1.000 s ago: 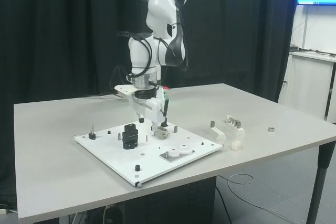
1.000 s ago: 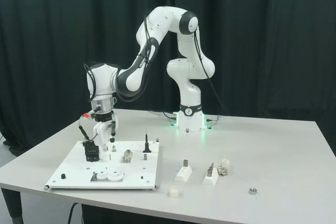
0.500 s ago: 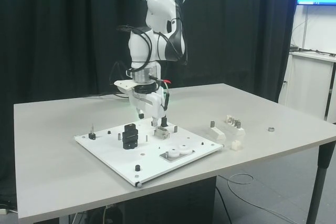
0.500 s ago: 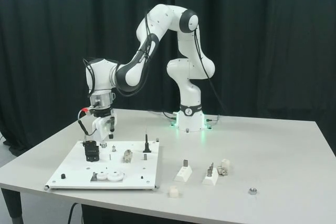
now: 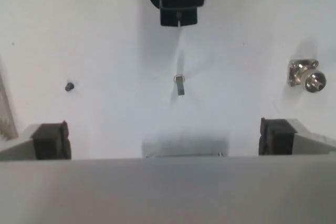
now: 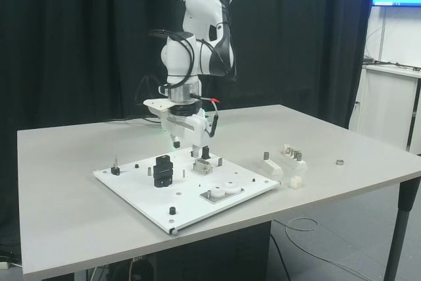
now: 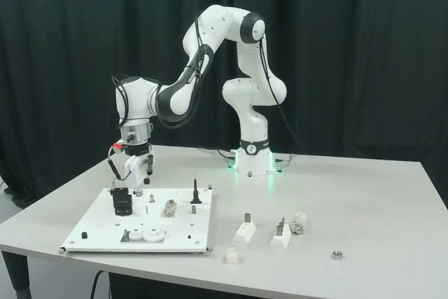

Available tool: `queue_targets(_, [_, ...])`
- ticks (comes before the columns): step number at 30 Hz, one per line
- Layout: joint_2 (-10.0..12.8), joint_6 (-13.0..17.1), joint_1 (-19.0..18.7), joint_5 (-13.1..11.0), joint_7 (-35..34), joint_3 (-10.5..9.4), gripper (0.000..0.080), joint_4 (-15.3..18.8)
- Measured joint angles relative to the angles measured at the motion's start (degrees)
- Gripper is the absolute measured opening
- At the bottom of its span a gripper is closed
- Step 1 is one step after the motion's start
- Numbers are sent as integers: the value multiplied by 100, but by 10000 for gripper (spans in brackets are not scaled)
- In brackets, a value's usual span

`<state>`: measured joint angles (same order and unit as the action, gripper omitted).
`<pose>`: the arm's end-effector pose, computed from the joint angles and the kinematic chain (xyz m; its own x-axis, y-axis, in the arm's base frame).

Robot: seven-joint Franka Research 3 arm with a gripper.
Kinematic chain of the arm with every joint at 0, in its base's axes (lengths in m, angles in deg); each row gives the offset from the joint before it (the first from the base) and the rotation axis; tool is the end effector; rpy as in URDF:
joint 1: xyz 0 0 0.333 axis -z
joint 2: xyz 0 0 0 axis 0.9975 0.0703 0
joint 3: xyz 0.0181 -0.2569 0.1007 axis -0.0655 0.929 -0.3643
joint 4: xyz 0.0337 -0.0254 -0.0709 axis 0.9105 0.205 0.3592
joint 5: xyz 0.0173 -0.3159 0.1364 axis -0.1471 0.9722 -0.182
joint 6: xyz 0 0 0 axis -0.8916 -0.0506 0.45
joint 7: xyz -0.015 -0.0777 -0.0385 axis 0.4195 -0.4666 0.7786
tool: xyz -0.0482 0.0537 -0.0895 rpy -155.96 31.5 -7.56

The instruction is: Pick round peg 4.

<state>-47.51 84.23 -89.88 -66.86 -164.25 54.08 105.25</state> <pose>0.4881 -0.2397 0.2728 -0.5497 -0.8345 -0.0391 -0.8353 0.5495 0.0157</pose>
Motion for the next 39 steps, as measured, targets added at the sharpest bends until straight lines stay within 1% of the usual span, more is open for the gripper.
queue_targets(4, [0,13,-13,92,154,0,800,0])
queue_targets(9, [-1,17,-21,140,244,0,800,0])
queue_targets(14, [-12,17,-46,147,577,0,800,-7])
queue_targets(21, [-71,17,-118,164,865,-1,800,-12])
queue_targets(26, [-106,17,-176,238,1043,-1,800,-13])
queue_targets(32, [-141,17,-244,391,1092,-1,800,-14])
queue_targets(35, [-159,17,-291,509,1501,-11,800,-15])
queue_targets(39, [-190,16,-372,516,2272,-23,800,-16])
